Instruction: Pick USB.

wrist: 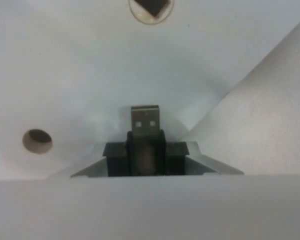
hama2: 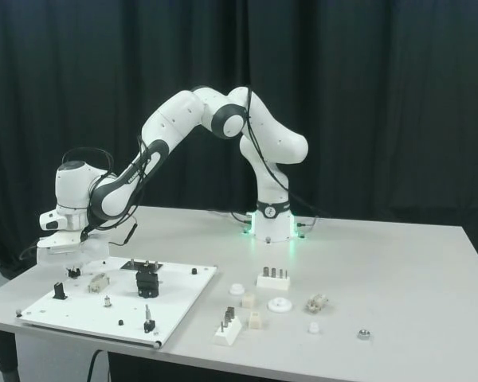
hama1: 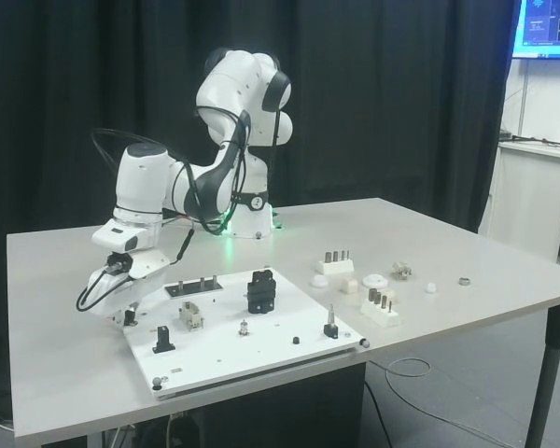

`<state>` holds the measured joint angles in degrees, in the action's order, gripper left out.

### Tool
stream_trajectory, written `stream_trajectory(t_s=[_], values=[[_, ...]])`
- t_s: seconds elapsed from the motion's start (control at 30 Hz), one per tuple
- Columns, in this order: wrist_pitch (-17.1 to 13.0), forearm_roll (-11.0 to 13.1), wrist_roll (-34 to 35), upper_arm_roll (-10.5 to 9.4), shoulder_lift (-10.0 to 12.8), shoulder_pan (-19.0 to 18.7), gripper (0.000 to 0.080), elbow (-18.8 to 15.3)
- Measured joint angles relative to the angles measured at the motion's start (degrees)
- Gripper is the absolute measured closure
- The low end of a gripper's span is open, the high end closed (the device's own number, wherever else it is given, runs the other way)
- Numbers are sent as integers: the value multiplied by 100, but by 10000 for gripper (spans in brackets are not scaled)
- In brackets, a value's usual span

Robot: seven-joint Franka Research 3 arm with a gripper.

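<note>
In the wrist view the USB plug (wrist: 145, 120) shows its bare metal end with two small square holes, and its black body sits between my two black fingers (wrist: 115, 152). My gripper (wrist: 146, 150) is shut on the USB. Under it lies the white board (wrist: 90, 75), where the plug casts a soft shadow. In the room views the gripper (hama1: 124, 313) (hama2: 72, 269) hangs low over the white board's (hama1: 261, 350) far left corner, and the USB is too small to make out there.
Two round holes (wrist: 37, 141) (wrist: 151, 7) are in the board near the plug, and the board's edge meets the grey table (wrist: 275, 100). A black block (hama1: 259, 291), pegs and small fixtures stand on the board. Several white parts (hama1: 383, 306) lie on the table to its right.
</note>
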<state>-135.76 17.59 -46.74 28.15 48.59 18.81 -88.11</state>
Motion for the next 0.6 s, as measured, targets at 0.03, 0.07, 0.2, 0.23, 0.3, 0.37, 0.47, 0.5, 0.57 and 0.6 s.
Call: stream_trajectory(t_s=[0.03, 0.07, 0.2, 0.23, 0.3, 0.37, 0.47, 0.5, 0.57, 0.6], values=[[0, 0, 0, 0, 0, -3, 651, 3], [0, -2, 0, 0, 0, -5, 651, 8], [4, -19, 0, 8, 0, -7, 651, 51], [8, -24, 1, 13, -1, -7, 651, 66], [27, -31, 8, 26, -2, -7, 651, 103], [57, -35, 17, 42, -3, -7, 651, 142], [124, -38, 32, 71, -8, -7, 654, 204], [145, -39, 36, 80, -10, -7, 654, 224], [200, -41, 40, 96, -12, -6, 654, 269], [238, -42, 43, 104, -13, -7, 654, 292]])
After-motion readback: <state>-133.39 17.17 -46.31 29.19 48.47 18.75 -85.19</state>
